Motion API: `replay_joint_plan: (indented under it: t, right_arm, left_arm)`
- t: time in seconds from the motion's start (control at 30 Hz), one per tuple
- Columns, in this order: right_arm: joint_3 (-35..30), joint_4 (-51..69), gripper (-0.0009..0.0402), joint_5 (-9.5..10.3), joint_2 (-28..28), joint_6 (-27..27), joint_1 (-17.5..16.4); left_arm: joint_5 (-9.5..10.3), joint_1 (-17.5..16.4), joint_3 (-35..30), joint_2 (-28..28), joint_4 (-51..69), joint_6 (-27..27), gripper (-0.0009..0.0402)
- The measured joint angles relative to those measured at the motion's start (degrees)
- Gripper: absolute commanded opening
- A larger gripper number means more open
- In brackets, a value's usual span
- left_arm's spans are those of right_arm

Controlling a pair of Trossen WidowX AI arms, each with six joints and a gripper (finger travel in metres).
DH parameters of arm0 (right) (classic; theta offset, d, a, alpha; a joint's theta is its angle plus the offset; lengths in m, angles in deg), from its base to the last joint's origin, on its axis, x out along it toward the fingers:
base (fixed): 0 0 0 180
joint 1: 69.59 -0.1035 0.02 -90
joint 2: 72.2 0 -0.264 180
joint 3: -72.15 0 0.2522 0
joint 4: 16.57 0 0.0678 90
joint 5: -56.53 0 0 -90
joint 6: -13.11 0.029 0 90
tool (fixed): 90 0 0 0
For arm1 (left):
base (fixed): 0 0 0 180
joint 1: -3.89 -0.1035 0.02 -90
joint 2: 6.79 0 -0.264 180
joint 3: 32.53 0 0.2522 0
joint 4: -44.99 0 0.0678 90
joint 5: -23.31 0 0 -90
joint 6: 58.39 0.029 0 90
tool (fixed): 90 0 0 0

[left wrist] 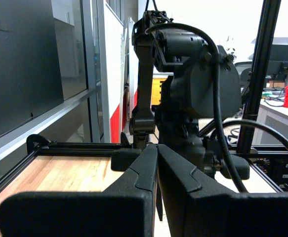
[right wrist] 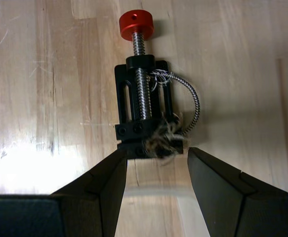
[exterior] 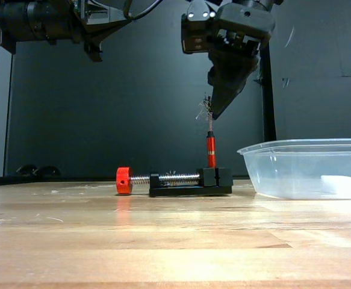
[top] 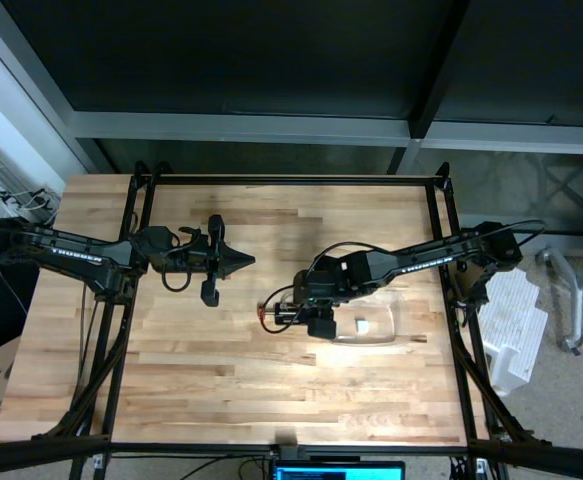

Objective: Remove the RCA connector from the receptacle and place in the container

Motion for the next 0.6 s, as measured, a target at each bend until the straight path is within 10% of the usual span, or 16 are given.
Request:
replay_joint_plan:
  t: [0.6]
  right_arm:
    - [0.2, -2.5, 0.0169, 0.09, -5.0, -1.7, -0.6]
  left_arm:
    - [0.00, 0.0, 0.0, 0.0, 0.0, 0.0, 0.0000]
